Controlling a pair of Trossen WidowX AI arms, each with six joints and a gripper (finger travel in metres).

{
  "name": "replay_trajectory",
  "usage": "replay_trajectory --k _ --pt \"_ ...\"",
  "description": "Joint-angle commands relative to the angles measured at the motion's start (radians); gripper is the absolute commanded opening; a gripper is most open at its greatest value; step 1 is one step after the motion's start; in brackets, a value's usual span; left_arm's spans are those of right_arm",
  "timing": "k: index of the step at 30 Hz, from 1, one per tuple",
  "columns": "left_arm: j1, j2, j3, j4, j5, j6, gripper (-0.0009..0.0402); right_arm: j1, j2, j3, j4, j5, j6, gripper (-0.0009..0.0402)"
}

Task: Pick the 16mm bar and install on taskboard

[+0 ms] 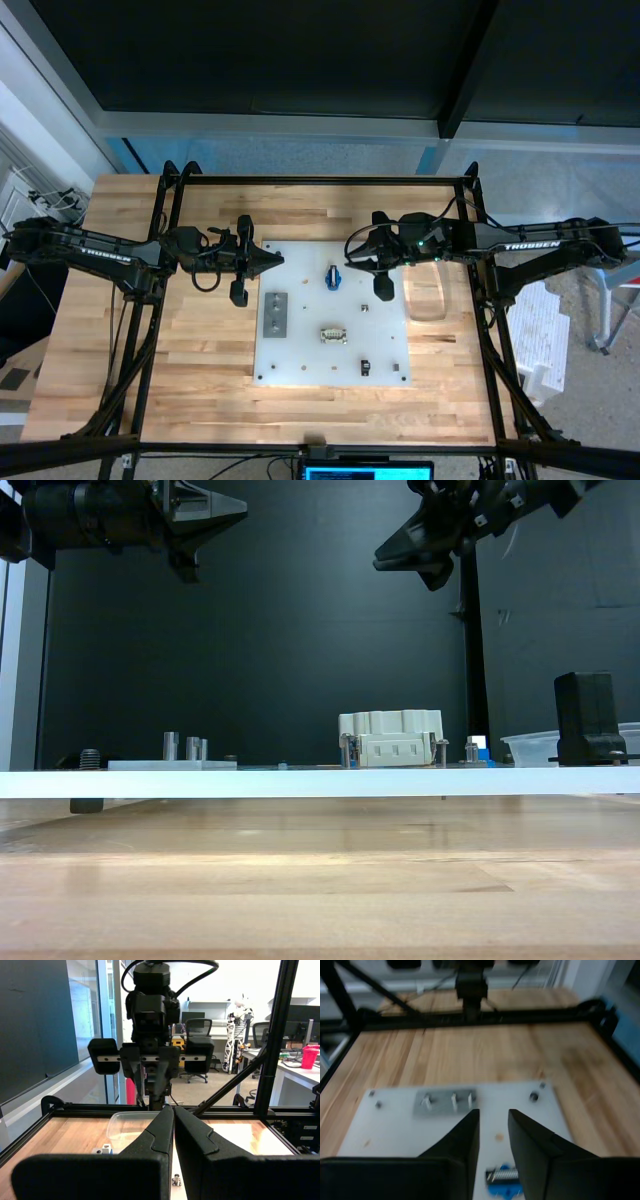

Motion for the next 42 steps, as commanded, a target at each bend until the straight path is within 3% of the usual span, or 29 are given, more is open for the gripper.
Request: replay_trajectory --k 1,4,9,21,25,42 --pt "0.000 0.000 0.000 0.000 0.000 0.000 0.0000 -0.004 -0.005 -0.032 0.105 -0.021 -0.008 0.0036" --pt "0.000 0.000 0.000 0.000 0.000 0.000 0.0000 -0.004 -0.010 -0.060 0.198 -0.030 -0.007 0.0010" --pt "0.000 0.000 0.000 0.000 0.000 0.000 0.0000 -0.015 -0.011 -0.108 0.349 -0.103 -0.010 0.0003" --pt "0.000 0.000 0.000 0.000 0.000 0.000 0.0000 -0.016 -0.016 -0.236 0.630 -0.092 0.031 0.0000" --pt "0.000 0.000 0.000 0.000 0.000 0.000 0.0000 -0.016 -0.020 -0.242 0.632 -0.055 0.032 0.0000" --pt "0.000 0.000 0.000 0.000 0.000 0.000 0.0000 -0.009 -0.037 -0.274 0.636 -0.040 0.047 0.0000"
